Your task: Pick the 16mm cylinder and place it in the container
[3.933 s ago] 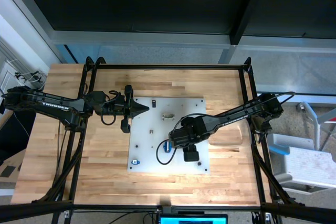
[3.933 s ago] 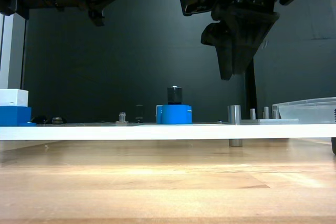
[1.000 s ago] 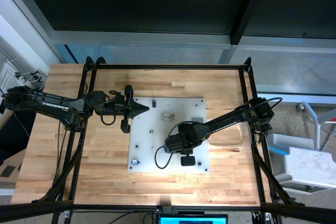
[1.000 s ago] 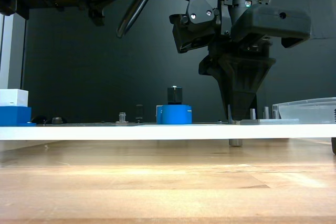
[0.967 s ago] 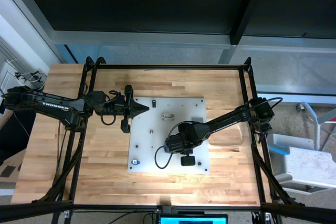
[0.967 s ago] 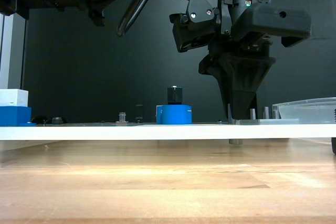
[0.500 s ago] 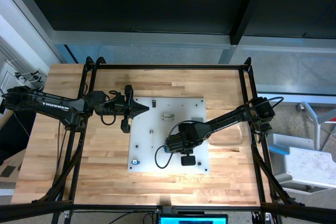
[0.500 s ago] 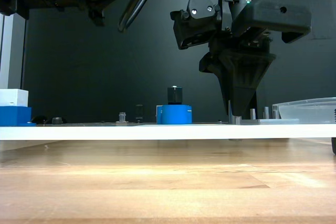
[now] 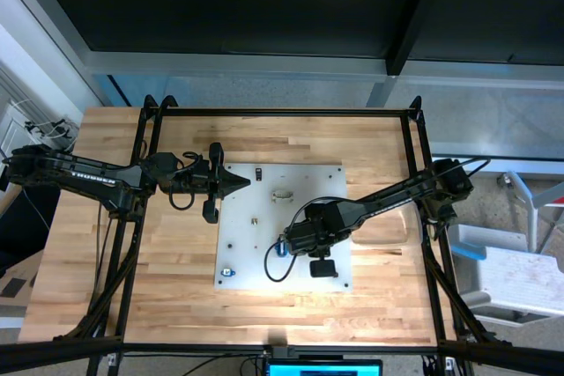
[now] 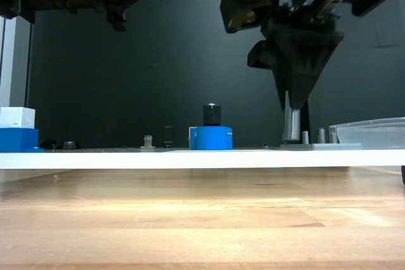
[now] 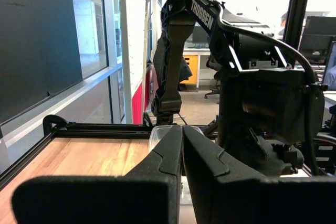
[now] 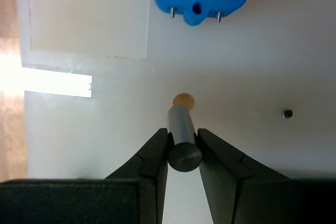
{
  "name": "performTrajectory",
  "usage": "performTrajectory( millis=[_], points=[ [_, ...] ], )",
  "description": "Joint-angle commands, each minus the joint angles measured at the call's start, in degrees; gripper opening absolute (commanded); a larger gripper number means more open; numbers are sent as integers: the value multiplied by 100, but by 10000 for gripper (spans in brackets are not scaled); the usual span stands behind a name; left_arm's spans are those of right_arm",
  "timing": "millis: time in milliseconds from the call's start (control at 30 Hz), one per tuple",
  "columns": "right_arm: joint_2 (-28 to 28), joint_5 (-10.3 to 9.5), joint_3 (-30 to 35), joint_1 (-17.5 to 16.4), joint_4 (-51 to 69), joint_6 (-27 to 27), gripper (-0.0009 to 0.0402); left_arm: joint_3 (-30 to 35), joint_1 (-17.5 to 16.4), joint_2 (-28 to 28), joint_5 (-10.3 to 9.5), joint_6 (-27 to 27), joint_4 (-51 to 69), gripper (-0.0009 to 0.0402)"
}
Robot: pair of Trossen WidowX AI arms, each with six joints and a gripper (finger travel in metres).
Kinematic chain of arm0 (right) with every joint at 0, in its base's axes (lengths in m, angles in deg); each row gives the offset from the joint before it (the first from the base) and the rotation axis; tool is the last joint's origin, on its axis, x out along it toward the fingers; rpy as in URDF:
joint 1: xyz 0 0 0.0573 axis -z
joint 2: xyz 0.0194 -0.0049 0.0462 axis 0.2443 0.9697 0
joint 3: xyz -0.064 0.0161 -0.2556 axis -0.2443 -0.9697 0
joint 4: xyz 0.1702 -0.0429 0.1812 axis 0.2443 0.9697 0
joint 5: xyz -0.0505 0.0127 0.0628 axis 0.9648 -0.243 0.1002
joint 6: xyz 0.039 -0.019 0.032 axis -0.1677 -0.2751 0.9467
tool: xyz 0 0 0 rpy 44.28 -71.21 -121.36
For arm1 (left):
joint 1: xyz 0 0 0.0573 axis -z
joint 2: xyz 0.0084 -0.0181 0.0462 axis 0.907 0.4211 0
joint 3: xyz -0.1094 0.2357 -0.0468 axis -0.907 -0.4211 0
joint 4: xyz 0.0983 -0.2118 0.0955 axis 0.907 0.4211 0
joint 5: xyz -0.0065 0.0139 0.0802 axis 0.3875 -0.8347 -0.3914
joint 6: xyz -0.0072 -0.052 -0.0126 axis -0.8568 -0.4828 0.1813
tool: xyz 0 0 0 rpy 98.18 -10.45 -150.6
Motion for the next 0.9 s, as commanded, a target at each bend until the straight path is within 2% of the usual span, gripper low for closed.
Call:
performTrajectory(
  millis=[33,233,467,667,900],
  points=[
    [-177,57,0,4,52,24,0,2,-2,2,2,2,0,0],
    [-557,109,-74,7,85,46,0,2,0,2,2,0,0,0],
    [-1113,133,-544,17,79,321,0,2,0,2,2,2,0,0],
    [-1665,363,-1062,20,68,629,0,2,0,2,2,0,0,0],
    [-2345,413,-1703,28,42,1080,0,2,0,2,2,0,0,0]
  ],
)
